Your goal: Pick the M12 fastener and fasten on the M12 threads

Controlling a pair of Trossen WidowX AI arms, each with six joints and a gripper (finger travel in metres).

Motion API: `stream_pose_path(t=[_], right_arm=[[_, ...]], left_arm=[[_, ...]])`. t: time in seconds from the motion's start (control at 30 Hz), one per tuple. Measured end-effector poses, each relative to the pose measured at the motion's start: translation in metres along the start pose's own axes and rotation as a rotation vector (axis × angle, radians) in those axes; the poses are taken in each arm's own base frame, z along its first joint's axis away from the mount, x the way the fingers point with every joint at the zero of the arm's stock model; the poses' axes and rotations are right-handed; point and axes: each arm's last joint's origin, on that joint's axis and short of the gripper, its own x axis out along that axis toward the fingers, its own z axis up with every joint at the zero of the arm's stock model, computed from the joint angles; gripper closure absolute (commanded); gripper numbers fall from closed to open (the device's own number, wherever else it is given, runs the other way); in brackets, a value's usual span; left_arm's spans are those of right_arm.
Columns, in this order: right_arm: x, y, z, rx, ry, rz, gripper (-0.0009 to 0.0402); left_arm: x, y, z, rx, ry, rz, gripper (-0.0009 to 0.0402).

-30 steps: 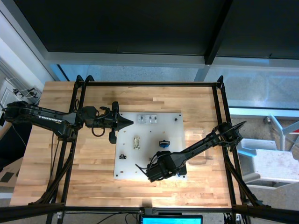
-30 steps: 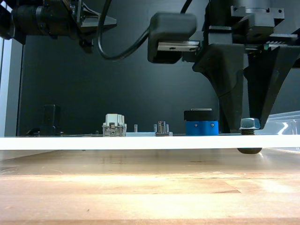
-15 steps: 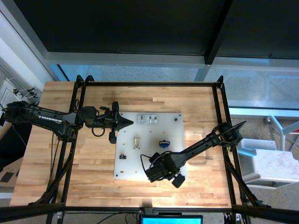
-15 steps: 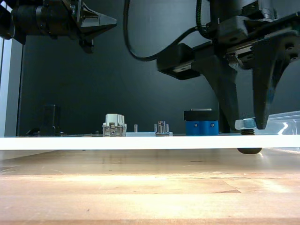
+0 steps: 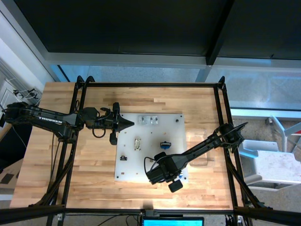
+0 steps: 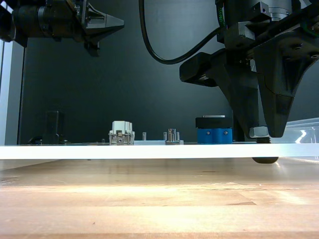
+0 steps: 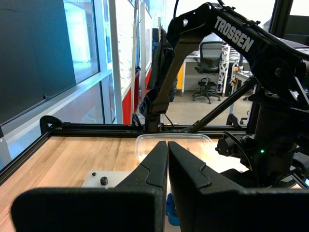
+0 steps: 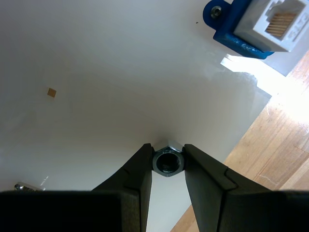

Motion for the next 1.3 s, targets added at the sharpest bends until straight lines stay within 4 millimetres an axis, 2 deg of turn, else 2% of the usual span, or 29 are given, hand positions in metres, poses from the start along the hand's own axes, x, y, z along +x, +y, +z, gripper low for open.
stream_pose_path(t=[0.87,1.3], right_arm=[[0.0,0.0026,-0.0033,-0.026,0.034,0.003,0.0366],[-0.0002,0.003,-0.004,-0.025,0.041,0.007,0.0255]], left_arm=[[0.0,0.0,0.0,0.0,0.0,0.0,0.0393],[0.0,0.0,0.0,0.0,0.0,0.0,0.0393]])
